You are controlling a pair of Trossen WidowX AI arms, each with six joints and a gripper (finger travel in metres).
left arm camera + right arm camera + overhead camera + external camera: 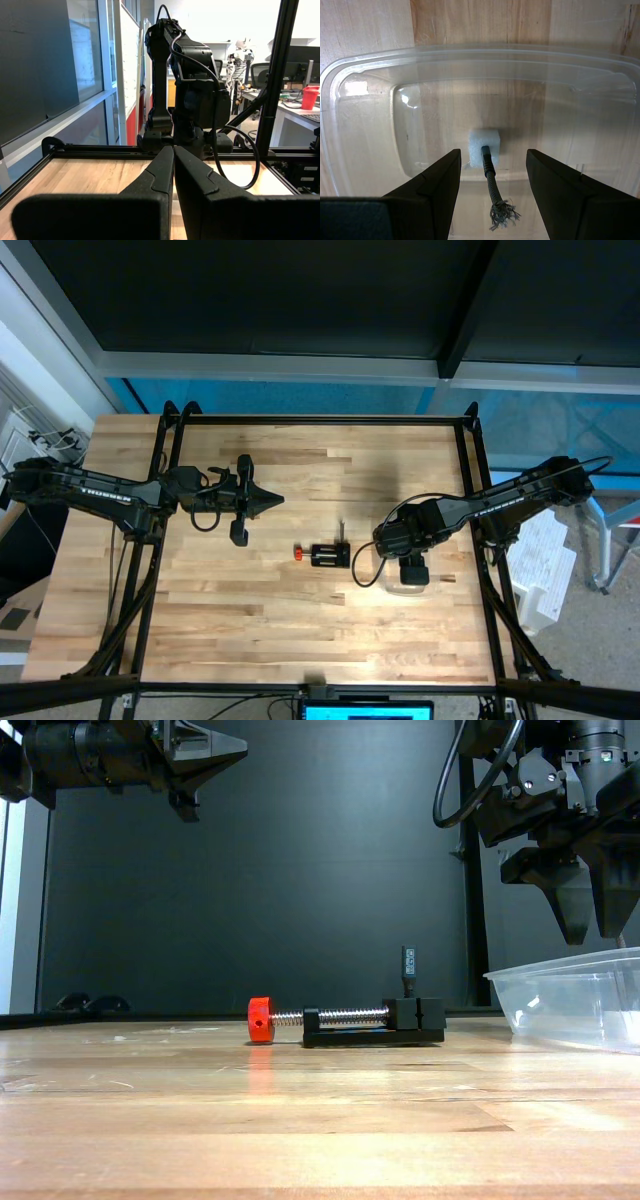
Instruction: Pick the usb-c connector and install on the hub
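Seemingly light and rigid, the connector [485,150] lies in the tray [365,65] under the right gripper [493,155], jaws spread, best pinched across its white block, not its frayed cord [496,200]; the left gripper [173,150] hangs clenched, left of the hub [328,555].

You have a pale wooden table [250,620] filling the middle of the high view, ringed by a black metal frame [320,420]. Right of centre sits a clear plastic tray [392,587] with rounded corners. In the low view it rests flat on the wood at the right edge, rim upward. A lit blue screen [365,710] peeks in at the bottom edge of the high view. At far right, off the table, there's something white [540,570] that you can't identify. The left wrist view takes in an office beyond the frame, with a red cup [310,96] on a desk and a black chair [258,75].
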